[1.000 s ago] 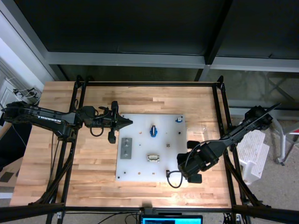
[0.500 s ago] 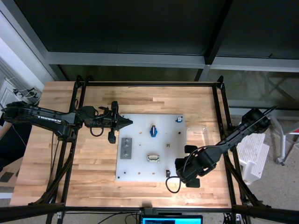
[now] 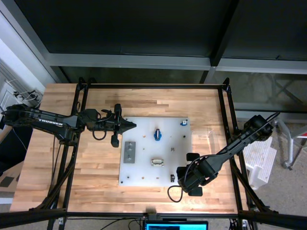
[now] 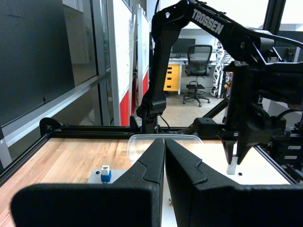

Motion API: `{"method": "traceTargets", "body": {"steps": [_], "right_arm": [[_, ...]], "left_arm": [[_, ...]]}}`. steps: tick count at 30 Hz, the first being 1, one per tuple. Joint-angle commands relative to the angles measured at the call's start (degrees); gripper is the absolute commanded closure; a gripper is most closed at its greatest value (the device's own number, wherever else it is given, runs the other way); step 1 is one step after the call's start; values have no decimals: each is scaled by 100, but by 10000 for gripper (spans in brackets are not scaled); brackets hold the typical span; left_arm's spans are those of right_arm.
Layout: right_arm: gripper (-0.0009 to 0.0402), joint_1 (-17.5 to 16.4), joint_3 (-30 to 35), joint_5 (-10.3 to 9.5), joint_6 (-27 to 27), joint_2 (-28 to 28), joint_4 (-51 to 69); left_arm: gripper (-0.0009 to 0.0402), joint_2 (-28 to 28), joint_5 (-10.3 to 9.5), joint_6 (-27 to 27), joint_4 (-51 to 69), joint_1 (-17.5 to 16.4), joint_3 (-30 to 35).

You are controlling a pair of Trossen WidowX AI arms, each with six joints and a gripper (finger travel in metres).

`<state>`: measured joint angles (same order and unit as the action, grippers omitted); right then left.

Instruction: Pick the 16mm bar and install on taskboard

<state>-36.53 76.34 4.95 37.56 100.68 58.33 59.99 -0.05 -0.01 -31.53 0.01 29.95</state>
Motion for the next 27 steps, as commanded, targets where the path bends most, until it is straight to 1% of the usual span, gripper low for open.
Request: {"method": "traceTargets", "body": {"steps": [1,5,9,17,18,22,27], "right_arm": [[369,-28,0,2,0,37,-76],[369,-63,0,7,2,37,-83],[369,-90,0,61,13,37,-85],[369,-111,0,68,13,37,-87],[369,-111,0,109,17,37,-85],[368,-122,0,109,17,37,-94],[369,-125,0,105,9,166,-164]], "left_arm": [[393,2,2,0,0,-2,0],[393,2,2,0,0,-2,0],[393,2,2,0,0,-2,0],[393,2,2,0,0,-2,0],[393,0,2,0,0,0,0],[393,2,2,0,-2,0,0],[393,2,2,0,0,0,0]]}}
